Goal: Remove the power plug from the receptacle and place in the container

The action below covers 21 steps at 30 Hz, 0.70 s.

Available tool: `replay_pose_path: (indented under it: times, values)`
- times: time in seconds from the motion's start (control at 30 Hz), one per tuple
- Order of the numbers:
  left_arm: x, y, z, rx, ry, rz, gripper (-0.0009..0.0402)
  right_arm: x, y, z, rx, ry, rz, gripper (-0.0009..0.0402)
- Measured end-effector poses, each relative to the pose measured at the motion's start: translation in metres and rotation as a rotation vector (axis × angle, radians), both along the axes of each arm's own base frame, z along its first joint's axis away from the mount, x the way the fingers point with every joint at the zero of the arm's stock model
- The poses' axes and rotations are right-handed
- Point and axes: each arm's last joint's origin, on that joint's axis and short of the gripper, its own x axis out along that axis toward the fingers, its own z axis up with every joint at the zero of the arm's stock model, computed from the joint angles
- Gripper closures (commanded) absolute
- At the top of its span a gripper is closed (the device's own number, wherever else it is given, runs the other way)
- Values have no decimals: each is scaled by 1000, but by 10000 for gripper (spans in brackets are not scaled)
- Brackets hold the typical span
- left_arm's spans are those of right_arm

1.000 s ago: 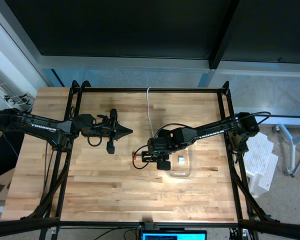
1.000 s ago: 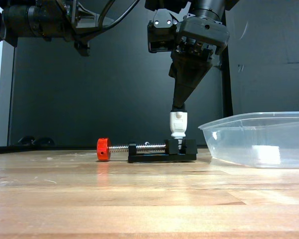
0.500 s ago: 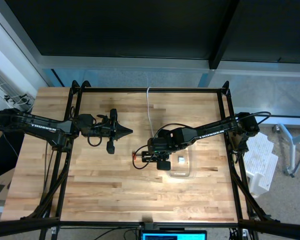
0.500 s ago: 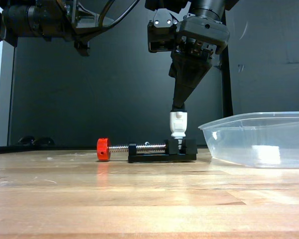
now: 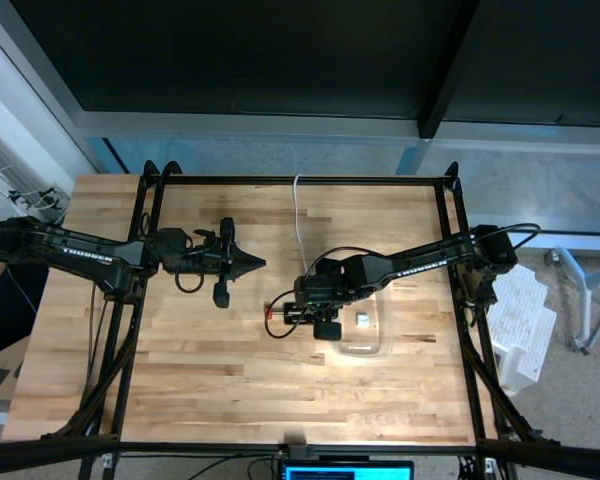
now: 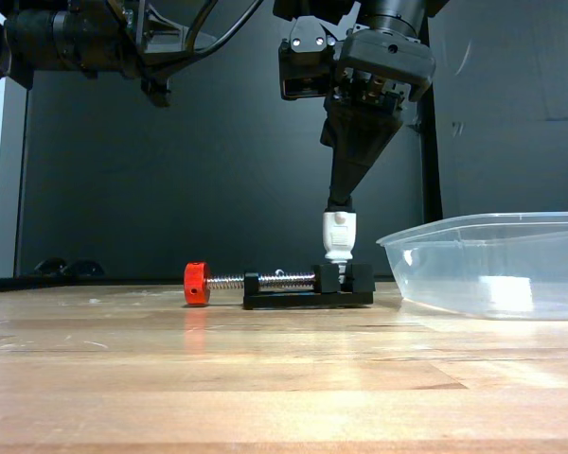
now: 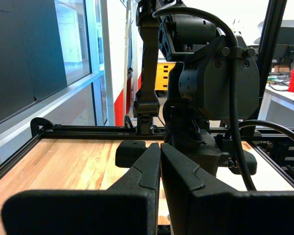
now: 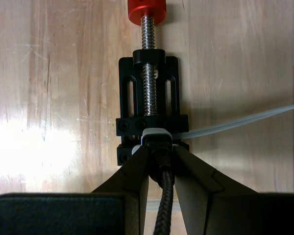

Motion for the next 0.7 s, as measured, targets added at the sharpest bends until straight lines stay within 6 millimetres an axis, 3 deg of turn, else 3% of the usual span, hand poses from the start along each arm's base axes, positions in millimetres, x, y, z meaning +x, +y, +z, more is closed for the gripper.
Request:
replay_pose_path:
  times: [0.3, 0.4, 0.7]
  values:
    - [0, 0, 0, 0, 0, 0, 393, 1, -2, 9, -1, 2, -3, 393]
    - [0, 0, 0, 0, 0, 0, 393, 1, -3, 23, 0, -53, -9, 393]
    - [0, 0, 0, 0, 0, 0, 393, 0, -4, 38, -5, -23, -3, 393]
